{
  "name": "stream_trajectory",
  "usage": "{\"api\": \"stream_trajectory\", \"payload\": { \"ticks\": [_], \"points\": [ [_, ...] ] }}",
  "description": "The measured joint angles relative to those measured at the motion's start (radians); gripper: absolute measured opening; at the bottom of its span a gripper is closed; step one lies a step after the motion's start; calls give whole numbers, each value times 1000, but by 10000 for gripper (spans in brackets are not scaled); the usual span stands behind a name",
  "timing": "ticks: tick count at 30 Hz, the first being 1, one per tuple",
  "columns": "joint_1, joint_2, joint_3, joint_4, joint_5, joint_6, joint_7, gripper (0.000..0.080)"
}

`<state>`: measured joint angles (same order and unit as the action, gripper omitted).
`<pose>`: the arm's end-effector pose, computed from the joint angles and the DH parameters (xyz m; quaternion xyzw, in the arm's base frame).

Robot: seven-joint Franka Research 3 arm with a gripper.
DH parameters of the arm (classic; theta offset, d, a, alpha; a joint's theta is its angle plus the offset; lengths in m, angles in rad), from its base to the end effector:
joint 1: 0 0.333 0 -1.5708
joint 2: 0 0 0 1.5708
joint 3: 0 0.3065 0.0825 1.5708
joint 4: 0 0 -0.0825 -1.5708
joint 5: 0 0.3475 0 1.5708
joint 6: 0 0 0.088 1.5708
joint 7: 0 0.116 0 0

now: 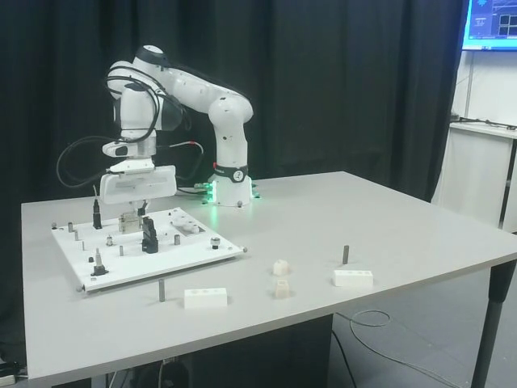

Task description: Insert square peg 1.

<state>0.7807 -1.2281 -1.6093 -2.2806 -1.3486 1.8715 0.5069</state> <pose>0.2751 -0.3946 0.2551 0.9521 -0.3045 0.0271 0.0038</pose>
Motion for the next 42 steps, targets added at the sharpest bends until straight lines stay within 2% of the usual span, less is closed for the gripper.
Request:
{"api": "stream_trajectory", "payload": {
  "ticks": [12, 42],
  "points": [
    [-5, 0, -21, 0, -8, 44, -4, 27],
    [-10, 0, -54, 0, -21, 67, -16, 27]
  ]
}}
